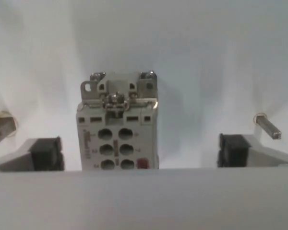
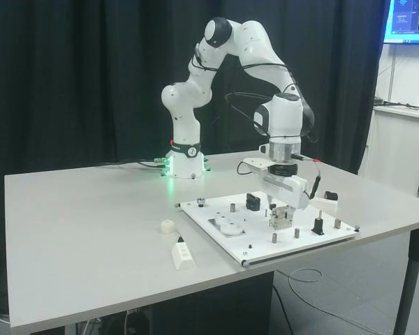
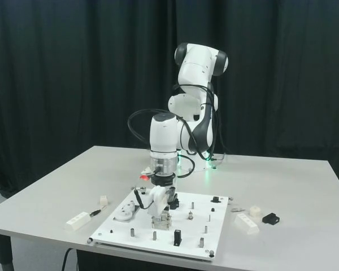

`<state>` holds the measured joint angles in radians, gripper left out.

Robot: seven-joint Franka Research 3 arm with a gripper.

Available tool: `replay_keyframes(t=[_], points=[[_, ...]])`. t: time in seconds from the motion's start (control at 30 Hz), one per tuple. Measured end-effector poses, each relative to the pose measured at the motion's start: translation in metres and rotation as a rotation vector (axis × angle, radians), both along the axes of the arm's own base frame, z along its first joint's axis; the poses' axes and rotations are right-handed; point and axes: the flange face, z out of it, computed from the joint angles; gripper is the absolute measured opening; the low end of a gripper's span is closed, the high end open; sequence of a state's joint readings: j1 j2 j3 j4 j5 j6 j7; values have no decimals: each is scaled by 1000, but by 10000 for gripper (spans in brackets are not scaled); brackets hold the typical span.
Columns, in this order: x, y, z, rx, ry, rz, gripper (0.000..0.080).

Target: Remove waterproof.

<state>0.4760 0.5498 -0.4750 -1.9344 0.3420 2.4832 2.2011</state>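
While the gripper (image 1: pixel 140 148) hangs w/ fingers (image 1: pixel 45 153) spread wide, the waterproof connector (image 1: pixel 117 124) stands upright between them, near the white board's (image 2: pixel 216 209) front edge.

- The board (image 2: pixel 216 222) lies flat on the surface (image 2: pixel 84 209), in front of the arm's base (image 2: pixel 185 164).
- The connector block (image 2: pixel 279 218) stands upright on the board, with the hand (image 2: pixel 282 207) directly above it.
- In the wrist view, the connector block (image 1: pixel 117 127) sits between the two fingertips (image 1: pixel 45 153), touching neither.
- A round disc (image 2: pixel 230 225) rests on the board, beside the connector block.
- Short pegs (image 2: pixel 232 207) stand upright across the board.
- A small cube (image 2: pixel 167 225) and a long block (image 2: pixel 183 254) lie on the surface, off the board's edge.
- In the second room view, another block (image 3: pixel 246 222) and a small clip (image 3: pixel 270 218) lie on the surface off the opposite edge of the board.
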Motion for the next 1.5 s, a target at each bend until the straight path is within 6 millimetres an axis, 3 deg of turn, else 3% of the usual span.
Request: replay_keyframes(t=[0.03,0.2,0.23,0.4,0.43,1.5], points=[[0,0,0,0,-1,-1,684],[2,-2,2,-1,-5,-3,684],[2,-3,2,-1,-5,-2,490],[6,-3,4,-3,-11,7,490],[6,-3,4,-3,-9,7,328],[12,-5,5,4,28,10,310]])
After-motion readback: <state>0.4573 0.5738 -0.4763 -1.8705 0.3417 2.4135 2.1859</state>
